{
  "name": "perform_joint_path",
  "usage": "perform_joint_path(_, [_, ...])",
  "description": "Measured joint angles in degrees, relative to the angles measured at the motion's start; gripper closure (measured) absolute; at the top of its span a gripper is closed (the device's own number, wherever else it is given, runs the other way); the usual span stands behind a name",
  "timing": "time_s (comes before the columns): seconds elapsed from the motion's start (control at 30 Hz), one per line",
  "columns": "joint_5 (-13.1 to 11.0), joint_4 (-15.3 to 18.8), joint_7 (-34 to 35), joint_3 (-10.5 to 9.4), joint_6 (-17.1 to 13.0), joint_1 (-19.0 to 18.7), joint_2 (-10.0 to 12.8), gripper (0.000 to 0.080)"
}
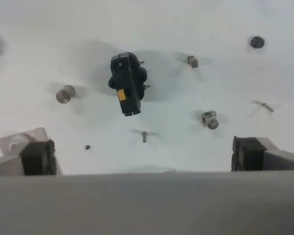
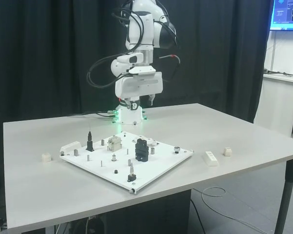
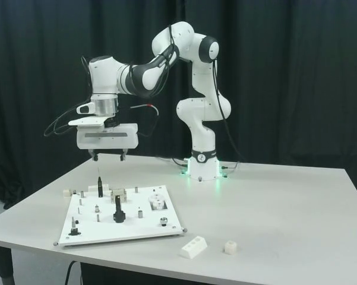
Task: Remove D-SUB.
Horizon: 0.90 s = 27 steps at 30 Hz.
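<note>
White board lies flat on the grey table, ahead of the arm's base. I read the black D-SUB connector as standing upright near the board's middle, seated on the board and apart from the pegs around it; it also shows in the first room view and the second. My gripper hangs high above the board's far edge, touching nothing. Its fingers are spread wide apart with nothing between them. In the wrist view the connector sits between the two fingertips, far below them. Two small white blocks rest on the bare table just beside the board.
</note>
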<state>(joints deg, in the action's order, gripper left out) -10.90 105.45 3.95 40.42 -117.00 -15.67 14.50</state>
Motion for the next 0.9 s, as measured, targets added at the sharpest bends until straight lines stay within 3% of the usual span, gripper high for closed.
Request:
perform_joint_path(0.33, [-0.16,0.0,-6.21,-0.03,-0.88,0.35,0.01,0.0003])
perform_joint_path(0.43, [-1.87,0.0,-11.06,-0.12,-0.76,0.35,0.1,0.0003])
perform_joint_path(0.6, [-4.74,0.0,-11.72,-0.12,-0.57,0.54,0.53,0.0003])
perform_joint_path(0.9, [-6.28,-0.01,-14.75,-0.15,-0.67,0.61,2.04,0.0003])
